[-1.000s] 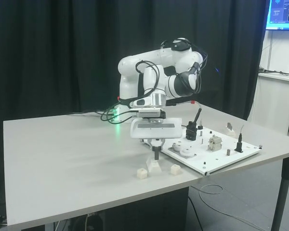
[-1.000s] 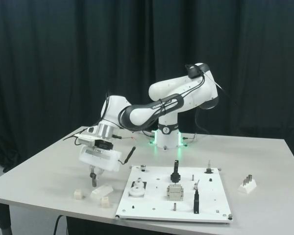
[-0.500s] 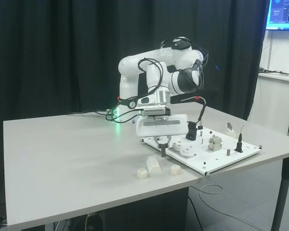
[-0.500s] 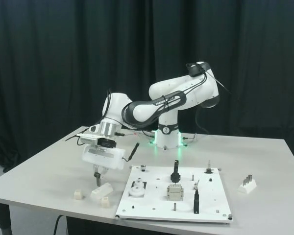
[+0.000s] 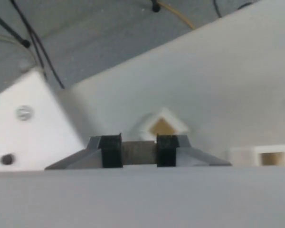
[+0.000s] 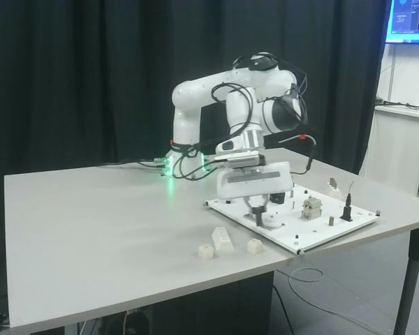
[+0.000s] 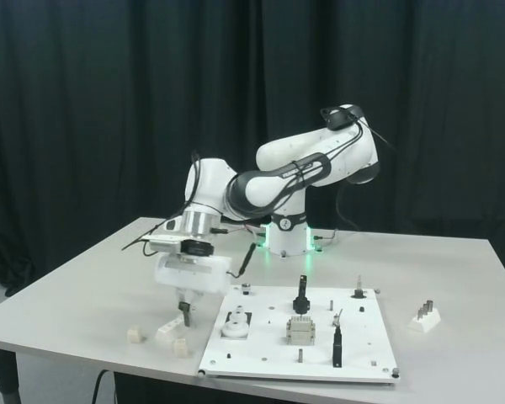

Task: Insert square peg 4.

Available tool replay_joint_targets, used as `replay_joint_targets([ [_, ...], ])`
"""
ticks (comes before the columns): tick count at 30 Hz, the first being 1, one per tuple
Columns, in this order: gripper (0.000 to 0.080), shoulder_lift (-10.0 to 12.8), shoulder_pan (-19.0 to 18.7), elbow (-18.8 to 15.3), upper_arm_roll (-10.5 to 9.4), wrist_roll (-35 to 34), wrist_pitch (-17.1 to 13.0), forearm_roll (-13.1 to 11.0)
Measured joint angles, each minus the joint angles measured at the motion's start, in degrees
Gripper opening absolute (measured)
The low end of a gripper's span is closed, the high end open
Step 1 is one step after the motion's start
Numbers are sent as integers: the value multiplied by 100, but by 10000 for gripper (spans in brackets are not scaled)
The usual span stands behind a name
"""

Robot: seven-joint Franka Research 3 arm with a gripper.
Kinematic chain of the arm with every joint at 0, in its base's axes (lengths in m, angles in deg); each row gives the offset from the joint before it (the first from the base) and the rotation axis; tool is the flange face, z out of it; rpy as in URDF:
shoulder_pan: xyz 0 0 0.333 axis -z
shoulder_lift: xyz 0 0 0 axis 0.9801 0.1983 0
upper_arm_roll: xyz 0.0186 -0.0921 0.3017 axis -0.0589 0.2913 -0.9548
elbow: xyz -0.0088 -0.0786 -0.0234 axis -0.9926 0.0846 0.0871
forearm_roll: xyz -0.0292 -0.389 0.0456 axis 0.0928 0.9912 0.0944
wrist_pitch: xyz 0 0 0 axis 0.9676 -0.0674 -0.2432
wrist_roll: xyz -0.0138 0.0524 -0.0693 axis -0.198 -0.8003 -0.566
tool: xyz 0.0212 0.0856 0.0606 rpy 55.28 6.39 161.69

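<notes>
I have the gripper [image 5: 139, 151] clamped on a short grey square peg [image 5: 139, 152] — in the wrist view it sits pinched between the two black fingertip pads [image 5: 111, 150], low in the centre of the frame, which I take to be square peg 4. Gripping it across its flat sides keeps it from twisting, as I judge it. In the second room view the gripper [image 7: 185, 313] hangs above the grey desk [image 7: 84, 295], left of centre, just beside the left edge of the white square task board [image 7: 362, 353]. The three small white blocks [image 7: 158, 335] lie on the desk below, lower left. The white arm [image 6: 216, 94] reaches low and forward in the first room view, so the peg points downward — ready, I'd say, for a straight drop into its hole, which I cannot pick out.
</notes>
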Motion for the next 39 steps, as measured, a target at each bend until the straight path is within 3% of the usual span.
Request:
replay_joint_targets([
  [10,153,35,-227,387,0,-844,158,340],
  [25,153,178,-637,1052,20,-2475,187,1283],
  [39,153,181,-1032,1634,44,-4352,301,1933],
])
